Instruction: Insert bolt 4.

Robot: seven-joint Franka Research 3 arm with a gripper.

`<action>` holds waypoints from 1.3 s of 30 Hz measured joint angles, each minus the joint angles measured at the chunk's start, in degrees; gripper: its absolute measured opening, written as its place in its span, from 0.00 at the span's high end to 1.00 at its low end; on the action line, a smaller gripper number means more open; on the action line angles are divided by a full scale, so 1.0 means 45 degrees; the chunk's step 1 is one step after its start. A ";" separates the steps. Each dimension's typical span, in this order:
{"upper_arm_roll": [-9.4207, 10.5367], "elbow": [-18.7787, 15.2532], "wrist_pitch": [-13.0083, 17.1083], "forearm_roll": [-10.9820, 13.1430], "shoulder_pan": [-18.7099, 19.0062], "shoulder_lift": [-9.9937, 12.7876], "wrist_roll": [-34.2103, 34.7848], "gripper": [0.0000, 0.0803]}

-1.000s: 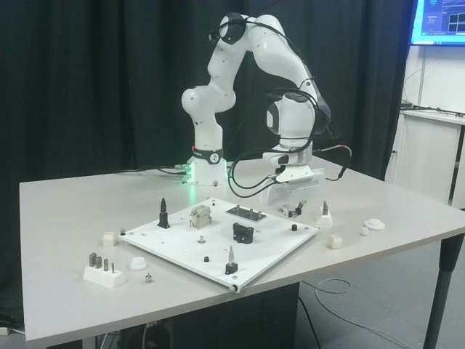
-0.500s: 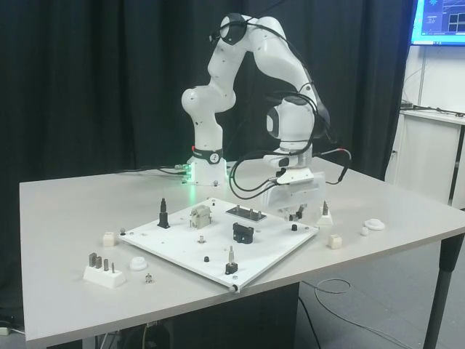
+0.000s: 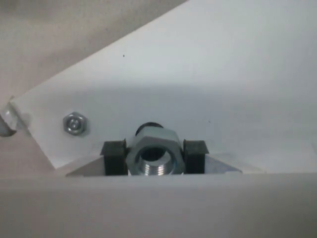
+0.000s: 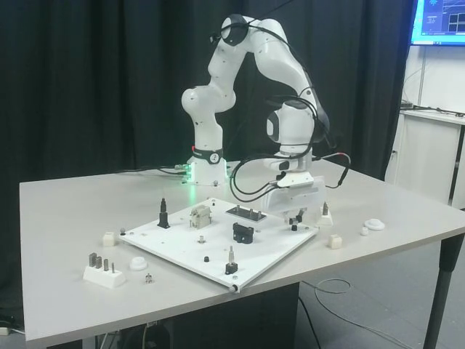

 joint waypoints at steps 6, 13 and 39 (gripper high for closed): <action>0.0081 0.0000 0.0133 0.0059 -0.0009 0.0110 0.0000 0.70; 0.0120 -0.0006 0.0139 0.0060 -0.0039 0.0144 0.0000 0.70; 0.0122 -0.0007 0.0083 0.0642 -0.0141 0.0145 0.1033 0.70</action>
